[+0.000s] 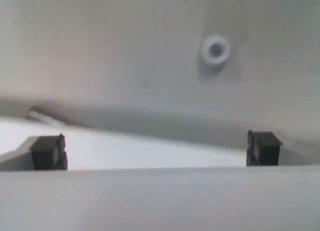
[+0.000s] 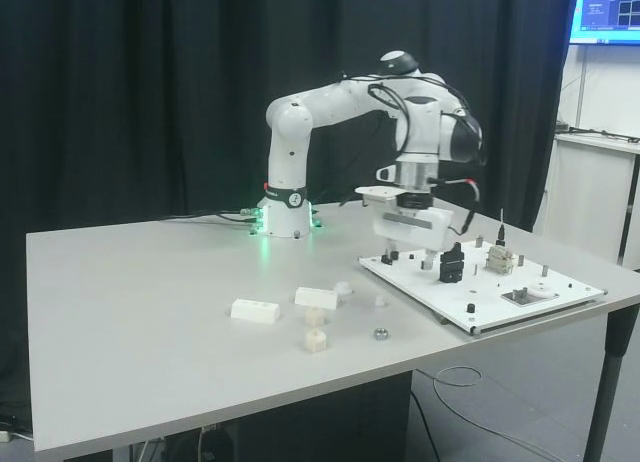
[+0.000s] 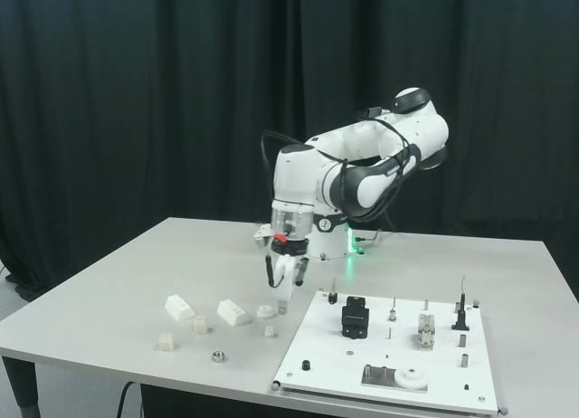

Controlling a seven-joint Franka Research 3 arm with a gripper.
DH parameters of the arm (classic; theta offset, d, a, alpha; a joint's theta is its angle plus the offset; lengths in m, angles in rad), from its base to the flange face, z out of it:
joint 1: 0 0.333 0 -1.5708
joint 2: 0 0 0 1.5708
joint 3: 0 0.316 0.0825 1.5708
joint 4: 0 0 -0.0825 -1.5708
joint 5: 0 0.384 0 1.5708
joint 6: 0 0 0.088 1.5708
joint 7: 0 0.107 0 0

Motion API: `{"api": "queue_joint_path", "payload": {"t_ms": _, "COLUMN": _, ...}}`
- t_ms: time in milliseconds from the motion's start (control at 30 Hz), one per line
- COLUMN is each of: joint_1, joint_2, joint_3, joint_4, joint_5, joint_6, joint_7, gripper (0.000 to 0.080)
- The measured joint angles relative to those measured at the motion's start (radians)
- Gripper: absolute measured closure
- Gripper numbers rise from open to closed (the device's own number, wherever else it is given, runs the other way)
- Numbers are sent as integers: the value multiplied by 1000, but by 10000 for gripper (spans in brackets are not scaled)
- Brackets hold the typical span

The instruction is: Remove large gear.

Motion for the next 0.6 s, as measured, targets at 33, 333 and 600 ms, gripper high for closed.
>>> {"api": "queue_joint_path", "payload": {"t_ms": 33, "joint_1": -3, "joint_2": 0, "joint_3": 2, "joint_4": 12, "joint_5": -3, "joint_6": 0, "joint_7": 12, "gripper": 3}}
{"api": "queue_joint_path", "payload": {"t_ms": 333, "joint_1": -44, "joint_2": 3, "joint_3": 32, "joint_4": 138, "joint_5": -39, "joint_6": 0, "joint_7": 114, "gripper": 3}}
{"api": "queue_joint_path", "payload": {"t_ms": 600, "joint_1": -82, "joint_2": 7, "joint_3": 59, "joint_4": 248, "joint_5": -72, "joint_6": 0, "joint_7": 200, "gripper": 3}}
